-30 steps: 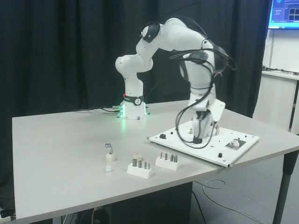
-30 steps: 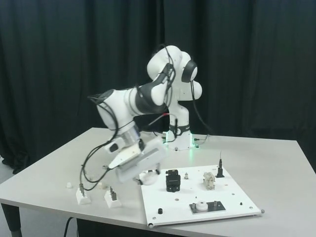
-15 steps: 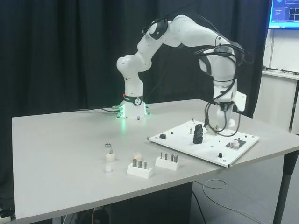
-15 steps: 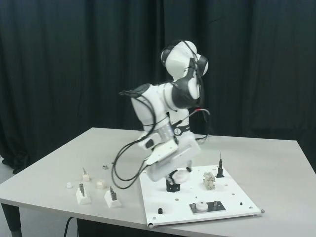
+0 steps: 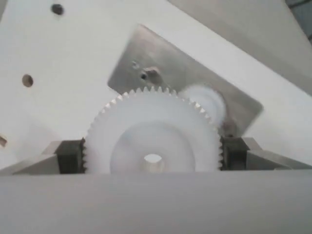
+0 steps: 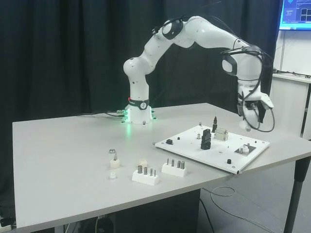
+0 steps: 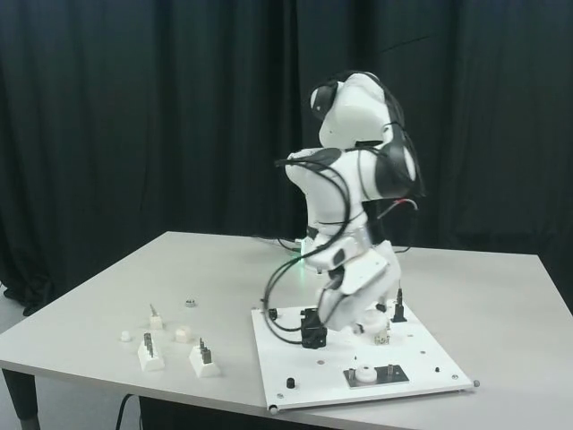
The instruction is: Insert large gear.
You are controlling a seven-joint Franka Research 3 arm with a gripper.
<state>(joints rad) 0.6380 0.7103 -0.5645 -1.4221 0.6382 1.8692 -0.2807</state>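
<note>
Large gear [image 5: 153,141], white and toothed, is pinched at opposite rim edges between the two fingers [image 5: 68,157] of the gripper [image 5: 153,158]; the pads are pressed against the teeth on either side. The bore is seen at the gear's centre, unobstructed.

The gear is held in the air above the white assembly board [image 6: 194,148], not touching it. The landmark taken is the grey metal plate [image 5: 185,80] fixed on that board. In the wrist view the gear overlaps the plate's near part. A small white gear [image 5: 207,100] is seated on the plate, just beside the large gear's rim and partly covered by it. A short peg [image 5: 152,73] is seen standing on the plate, beyond the held gear.

In the first room view the gripper [image 6: 247,122] is hung above the plate [image 6: 245,149], clear of it. A black block [image 6: 206,139] is stood on the board, well apart from the plate.

White peg holders [image 6: 146,175] are placed on the grey table [image 6: 58,160], far from the plate, off the board.
</note>
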